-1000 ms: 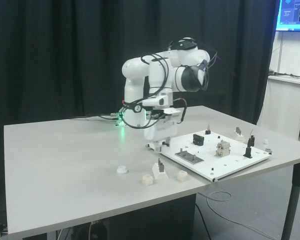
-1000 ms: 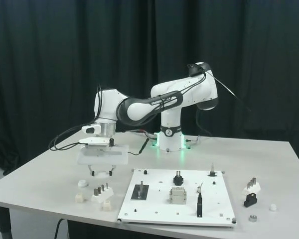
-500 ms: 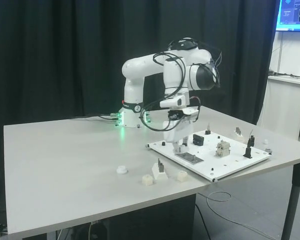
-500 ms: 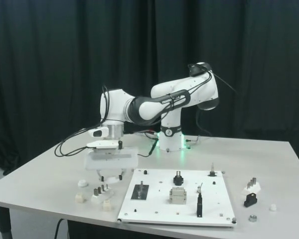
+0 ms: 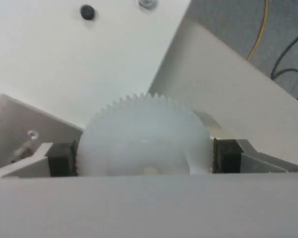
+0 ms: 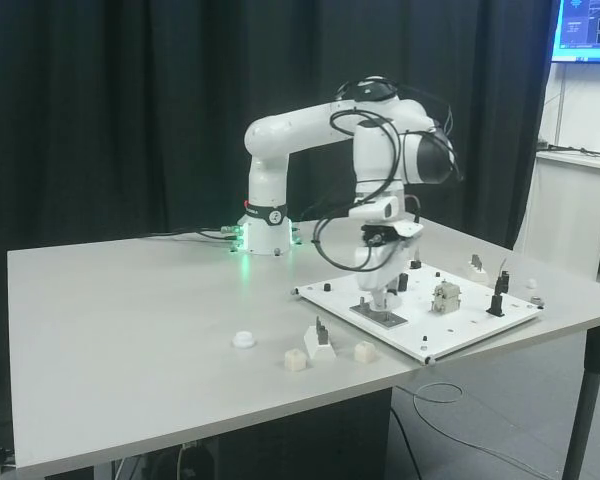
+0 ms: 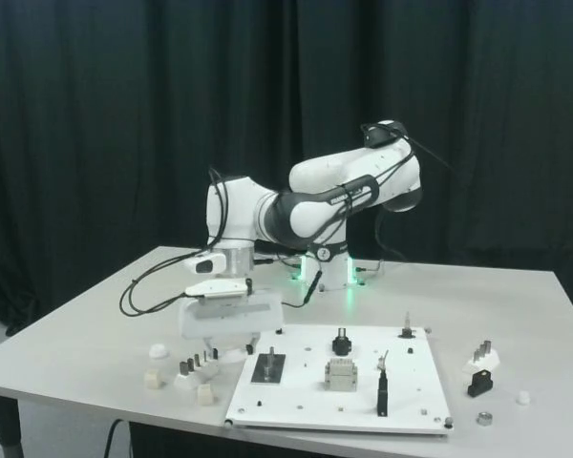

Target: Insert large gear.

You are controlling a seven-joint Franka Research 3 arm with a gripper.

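The large white gear (image 5: 144,139) has fine teeth around its rim and sits between my black finger pads (image 5: 62,158). My gripper (image 5: 144,157) is shut on it. In the room views the gripper (image 6: 384,296) (image 7: 231,349) hangs low over the near-left corner of the white board (image 6: 460,335) (image 7: 349,405). Close beside it is the grey plate with an upright peg (image 6: 378,314) (image 7: 267,366). In the room views the hand hides most of the gear.
Small white parts lie on the table beside the board: a round piece (image 6: 243,340), two blocks (image 6: 295,359) (image 6: 364,350) and a stand with pegs (image 6: 320,341). The board carries black parts (image 7: 381,393) and a connector (image 7: 340,373). More parts (image 7: 477,384) sit at its far side.
The arm has swung sideways with the gear, from over the bare table beside the board to the board's corner by the grey plate with the peg.
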